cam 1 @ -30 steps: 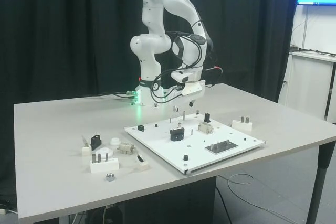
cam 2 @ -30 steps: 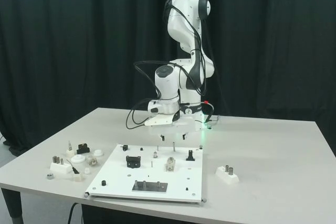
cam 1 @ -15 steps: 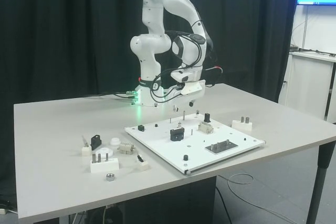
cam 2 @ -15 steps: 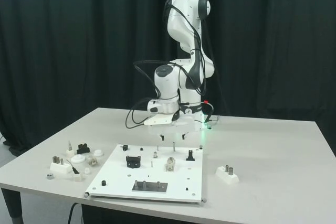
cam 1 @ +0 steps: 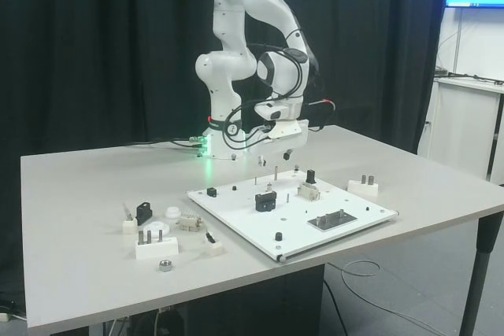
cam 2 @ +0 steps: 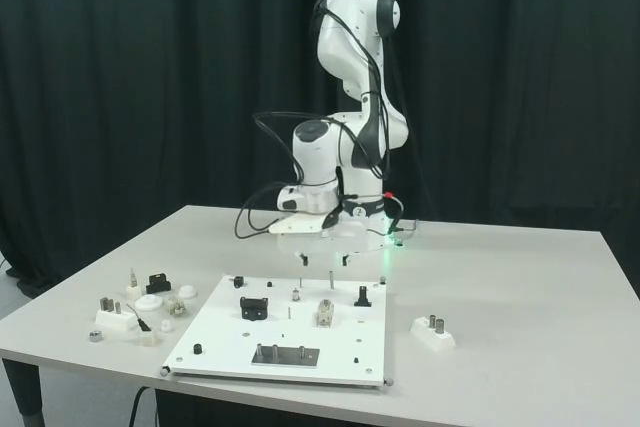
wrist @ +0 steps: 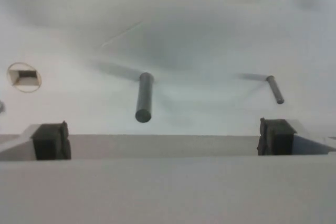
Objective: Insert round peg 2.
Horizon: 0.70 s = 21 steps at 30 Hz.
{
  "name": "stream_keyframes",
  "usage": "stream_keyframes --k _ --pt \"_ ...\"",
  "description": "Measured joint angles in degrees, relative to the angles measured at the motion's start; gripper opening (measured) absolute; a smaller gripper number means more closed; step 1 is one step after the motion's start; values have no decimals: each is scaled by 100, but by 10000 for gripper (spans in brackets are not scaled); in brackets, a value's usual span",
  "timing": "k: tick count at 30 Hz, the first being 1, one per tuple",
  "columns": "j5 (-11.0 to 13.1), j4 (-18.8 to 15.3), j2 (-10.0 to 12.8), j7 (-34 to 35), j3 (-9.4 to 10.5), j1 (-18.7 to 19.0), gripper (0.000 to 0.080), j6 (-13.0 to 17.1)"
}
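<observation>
Jaws (wrist: 163, 140) wide open and empty have risen clear of the upright peg (wrist: 144, 97).

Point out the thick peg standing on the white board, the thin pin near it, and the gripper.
Thick peg (wrist: 144, 98): wrist view, middle of its shaft.
Thin pin (wrist: 274, 89): wrist view, middle of its shaft.
Gripper (wrist: 163, 139): wrist view, midway between its two black fingertips.
White board (cam 2: 215, 332): second room view, bare part of its surface.
</observation>
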Motion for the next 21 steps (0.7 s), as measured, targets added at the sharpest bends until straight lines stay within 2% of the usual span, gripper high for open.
stream_keyframes --k 21 --pt "-180 -14 -10 31 -278 -2 800 94"
